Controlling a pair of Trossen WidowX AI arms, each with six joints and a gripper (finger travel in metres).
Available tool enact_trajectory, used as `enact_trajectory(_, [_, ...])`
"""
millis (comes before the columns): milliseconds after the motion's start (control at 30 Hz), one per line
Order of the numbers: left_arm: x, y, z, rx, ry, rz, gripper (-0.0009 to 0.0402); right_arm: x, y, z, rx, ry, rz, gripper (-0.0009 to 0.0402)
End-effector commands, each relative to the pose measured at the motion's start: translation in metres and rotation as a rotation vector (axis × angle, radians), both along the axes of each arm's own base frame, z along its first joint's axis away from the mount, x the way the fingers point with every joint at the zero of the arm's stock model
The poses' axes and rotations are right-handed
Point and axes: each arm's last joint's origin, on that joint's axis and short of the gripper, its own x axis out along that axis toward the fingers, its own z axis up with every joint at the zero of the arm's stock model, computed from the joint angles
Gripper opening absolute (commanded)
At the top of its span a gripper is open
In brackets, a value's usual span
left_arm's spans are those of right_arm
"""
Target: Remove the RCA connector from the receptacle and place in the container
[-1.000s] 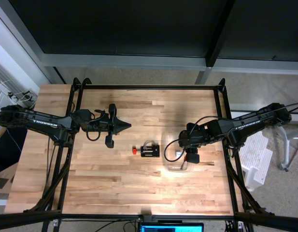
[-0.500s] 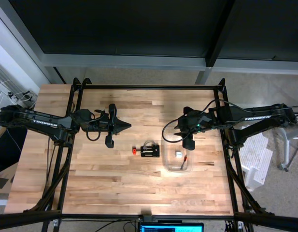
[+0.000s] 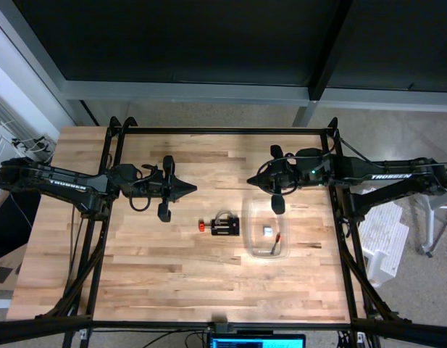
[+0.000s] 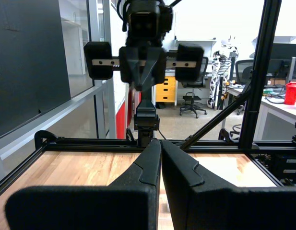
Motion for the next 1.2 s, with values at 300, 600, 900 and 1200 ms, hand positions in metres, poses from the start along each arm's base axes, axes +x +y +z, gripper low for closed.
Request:
enact_trajectory(300, [0.000, 0.000, 0.000, 0.000, 0.000, 0.000, 0.0000, 0.003, 0.000, -0.027, 0.014, -0.274, 0.015, 0.0000])
enact_trajectory(600, [0.000, 0.000, 0.000, 0.000, 0.000, 0.000, 0.0000, -0.001, 0.000, -0.051, 0.037, -0.314, 0.011, 0.0000])
enact_trajectory(900, [0.000, 0.000, 0.000, 0.000, 0.000, 0.000, 0.0000, -0.002, 0.000, -0.054, 0.035, -0.302, 0.023, 0.0000])
enact_trajectory(1200, [0.000, 0.000, 0.000, 0.000, 0.000, 0.000, 0.0000, -0.002, 0.000, -0.055, 0.026, -0.296, 0.031, 0.0000])
